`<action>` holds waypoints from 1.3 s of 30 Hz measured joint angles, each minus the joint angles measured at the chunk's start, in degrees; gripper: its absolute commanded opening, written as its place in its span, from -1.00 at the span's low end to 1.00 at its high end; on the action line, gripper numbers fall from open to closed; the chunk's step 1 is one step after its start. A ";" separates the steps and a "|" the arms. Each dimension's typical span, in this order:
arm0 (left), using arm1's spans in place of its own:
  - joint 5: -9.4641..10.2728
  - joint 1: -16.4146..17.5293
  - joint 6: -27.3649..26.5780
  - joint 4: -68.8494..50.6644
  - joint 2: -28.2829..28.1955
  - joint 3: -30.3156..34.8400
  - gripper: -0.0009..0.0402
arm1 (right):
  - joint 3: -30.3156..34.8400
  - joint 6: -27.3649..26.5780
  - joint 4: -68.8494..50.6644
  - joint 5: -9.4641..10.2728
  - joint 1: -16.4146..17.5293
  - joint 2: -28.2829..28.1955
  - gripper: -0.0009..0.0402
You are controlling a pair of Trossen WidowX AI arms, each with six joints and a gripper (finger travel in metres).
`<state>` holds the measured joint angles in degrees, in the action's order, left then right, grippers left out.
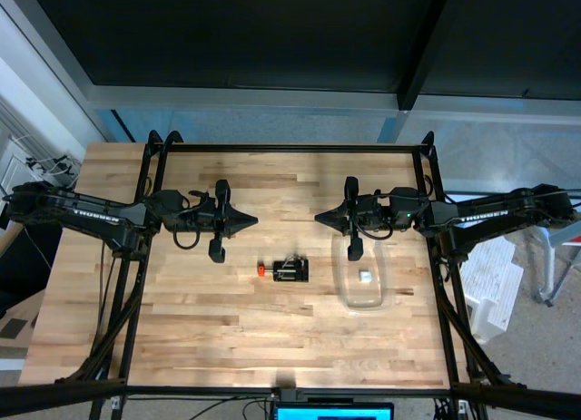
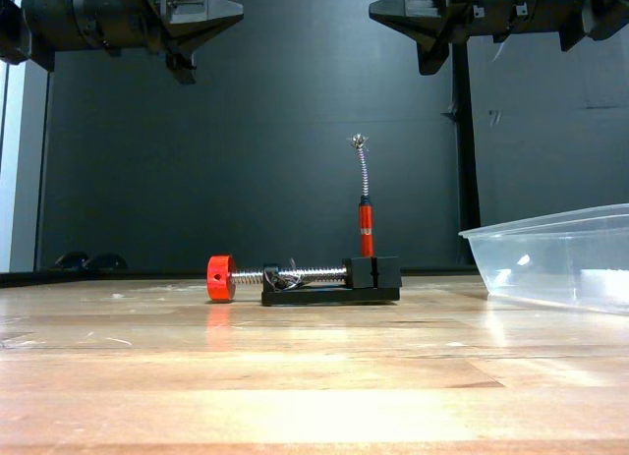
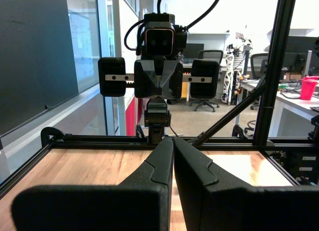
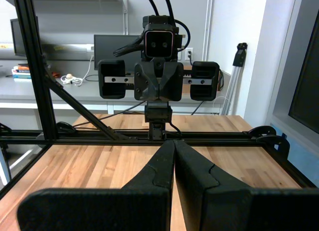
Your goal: Pick the RCA connector and install on taskboard
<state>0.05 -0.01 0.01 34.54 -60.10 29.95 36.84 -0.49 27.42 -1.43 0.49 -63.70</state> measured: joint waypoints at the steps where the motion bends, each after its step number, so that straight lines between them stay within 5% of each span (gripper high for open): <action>1: 0.00 0.00 -0.02 0.00 0.00 -0.02 -0.96 | 0.00 0.00 -0.11 0.00 0.00 0.00 -0.96; 39: -0.02 0.00 0.00 0.00 0.00 -0.02 -0.96 | 0.00 0.00 -0.92 0.02 0.02 -0.02 -0.96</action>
<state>0.03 -0.01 0.01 34.54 -60.10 29.93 36.84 -0.49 26.50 -1.41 0.51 -63.72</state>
